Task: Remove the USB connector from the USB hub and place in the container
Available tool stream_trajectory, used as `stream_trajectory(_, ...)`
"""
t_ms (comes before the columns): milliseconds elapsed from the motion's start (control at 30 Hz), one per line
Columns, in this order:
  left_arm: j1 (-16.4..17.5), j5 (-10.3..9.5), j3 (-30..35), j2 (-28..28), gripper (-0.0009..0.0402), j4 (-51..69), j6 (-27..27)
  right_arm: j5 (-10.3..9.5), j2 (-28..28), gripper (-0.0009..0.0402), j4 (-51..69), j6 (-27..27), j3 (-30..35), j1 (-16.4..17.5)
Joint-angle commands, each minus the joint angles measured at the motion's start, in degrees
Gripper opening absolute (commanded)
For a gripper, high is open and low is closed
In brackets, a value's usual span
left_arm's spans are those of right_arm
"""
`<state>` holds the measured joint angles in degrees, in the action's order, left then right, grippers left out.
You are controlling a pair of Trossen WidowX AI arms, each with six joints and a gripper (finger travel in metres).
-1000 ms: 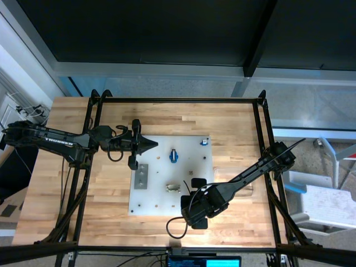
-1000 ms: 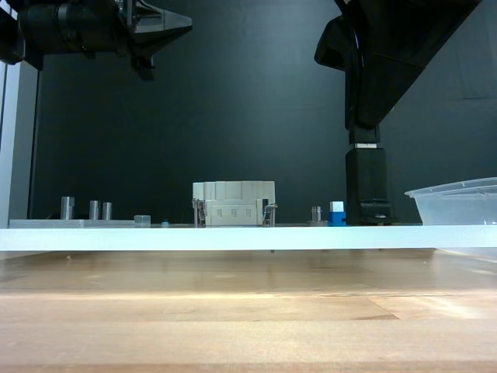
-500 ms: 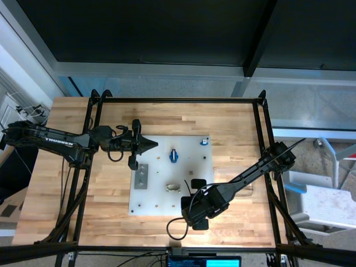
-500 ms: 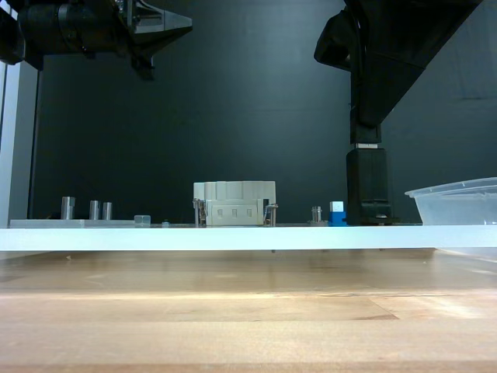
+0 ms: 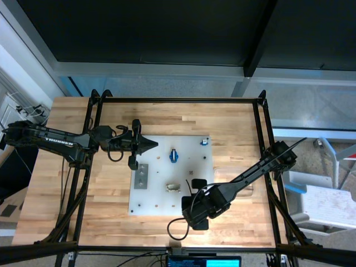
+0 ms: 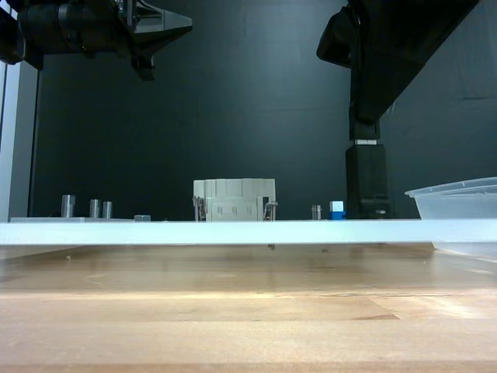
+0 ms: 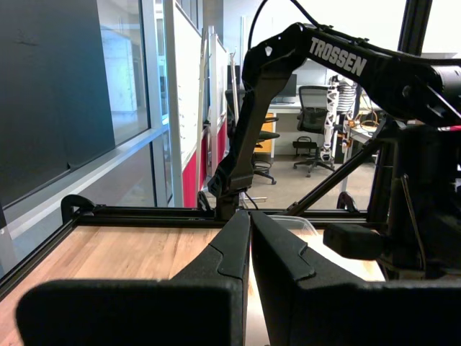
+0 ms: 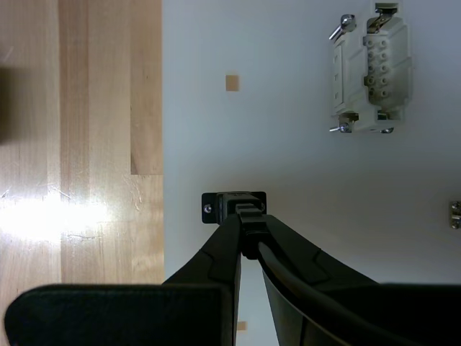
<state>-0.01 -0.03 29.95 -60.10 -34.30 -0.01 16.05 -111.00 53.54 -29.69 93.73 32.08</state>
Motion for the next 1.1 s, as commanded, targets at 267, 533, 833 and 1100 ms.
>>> stream_trajectory(267, 0.0, 0.00, 0.0, 0.0, 0.0001, 0.0, 0.0, -1.11, 0.8, 0.0000, -0.3, 0.3, -1.0, 0.0)
stream_trajectory(533, 0.0, 0.00, 0.0, 0.0, 0.0001, 0.0, 0.0, -4.72, -1.1, 0.0000, -0.4, 3.3, -0.1, -1.2)
stream_trajectory(833, 0.0, 0.00, 0.0, 0.0, 0.0001, 0.0, 0.0, -5.11, -5.4, 0.0000, 6.2, 7.1, 7.4, -2.0)
stream_trajectory(1100, 0.0, 0.00, 0.0, 0.0, 0.0001, 0.0, 0.0, -4.20, -5.0, 0.0000, 6.5, 4.8, 7.2, -1.8)
